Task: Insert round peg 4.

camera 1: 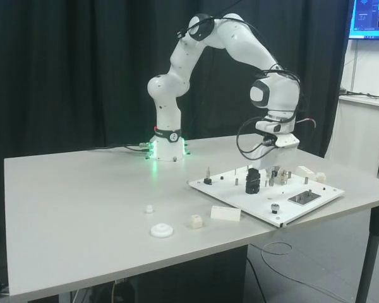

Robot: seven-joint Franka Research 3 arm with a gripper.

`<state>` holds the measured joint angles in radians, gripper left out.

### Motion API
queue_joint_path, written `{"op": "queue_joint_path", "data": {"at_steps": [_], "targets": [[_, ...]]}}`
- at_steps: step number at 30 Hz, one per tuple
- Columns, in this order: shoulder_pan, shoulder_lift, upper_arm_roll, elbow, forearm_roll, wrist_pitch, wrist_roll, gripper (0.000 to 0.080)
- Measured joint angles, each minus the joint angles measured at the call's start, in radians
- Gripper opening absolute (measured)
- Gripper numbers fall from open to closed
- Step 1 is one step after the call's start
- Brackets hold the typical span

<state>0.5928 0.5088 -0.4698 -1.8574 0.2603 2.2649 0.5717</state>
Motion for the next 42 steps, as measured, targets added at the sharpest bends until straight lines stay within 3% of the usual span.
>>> {"op": "queue_joint_path", "data": {"at_steps": [11, 42], "targets": [[-0.068, 0.02, 0.072, -0.001, 0.015, 0.019, -0.021, 0.0146], [-0.09, 0.052, 0.09, -0.001, 0.024, 0.048, -0.021, 0.0146]]}}
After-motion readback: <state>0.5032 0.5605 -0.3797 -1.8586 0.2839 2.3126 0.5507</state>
